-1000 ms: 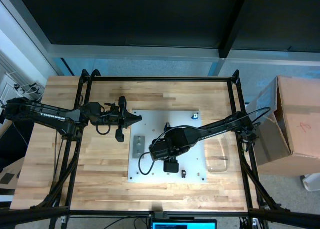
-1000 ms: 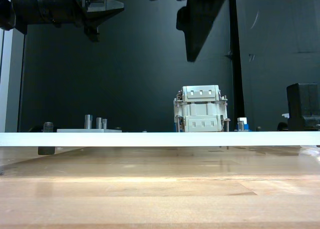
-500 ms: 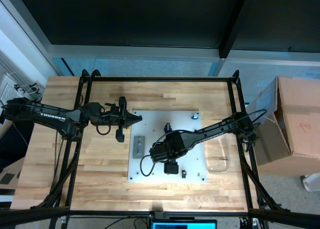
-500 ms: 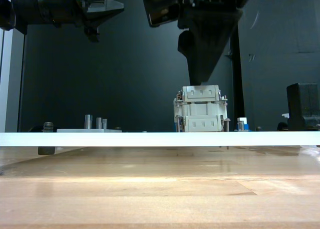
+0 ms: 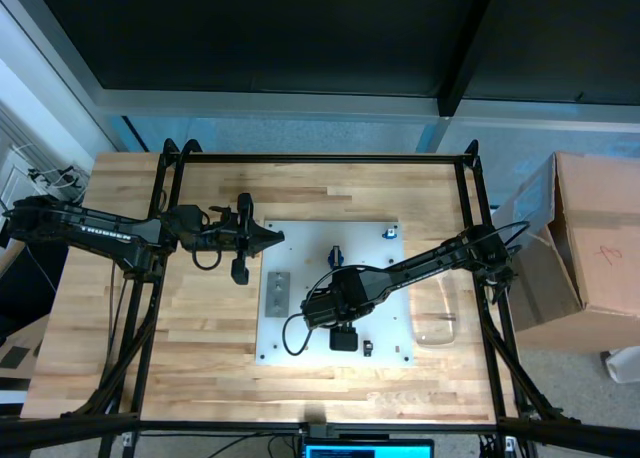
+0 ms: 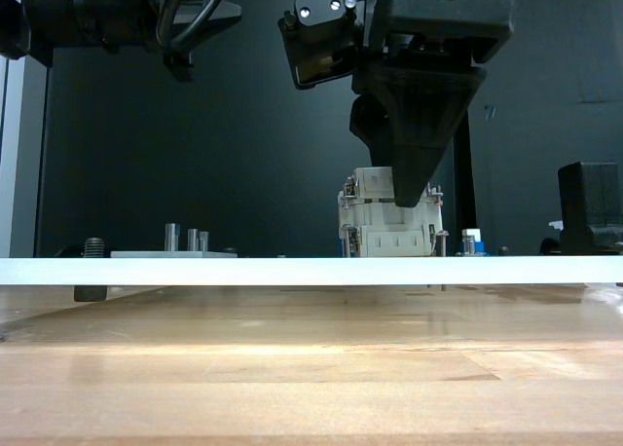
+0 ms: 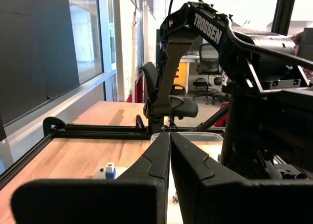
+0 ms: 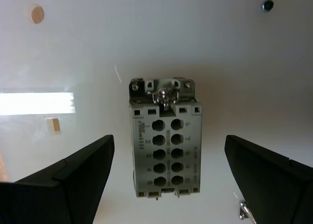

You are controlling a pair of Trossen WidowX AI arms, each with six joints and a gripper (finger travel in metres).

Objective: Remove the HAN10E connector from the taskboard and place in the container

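The grey HAN10E connector stands upright in its seat on the white taskboard. From straight above, it shows its numbered holes. My right gripper is open and hangs over it, one dark finger on each side and both clear of it. In the low view that gripper has its tip level with the connector's upper half. In the high view the right gripper hides the connector. My left gripper is shut and hovers at the board's far left corner, holding nothing.
A clear container lies right of the board. A grey block with studs sits on the board's left part, a small blue part behind the connector. A black block stands at the right. A cardboard box is off the table.
My right gripper has come down and slightly toward the near edge, from above the connector to straddling its top. The connector and the left arm have not moved.
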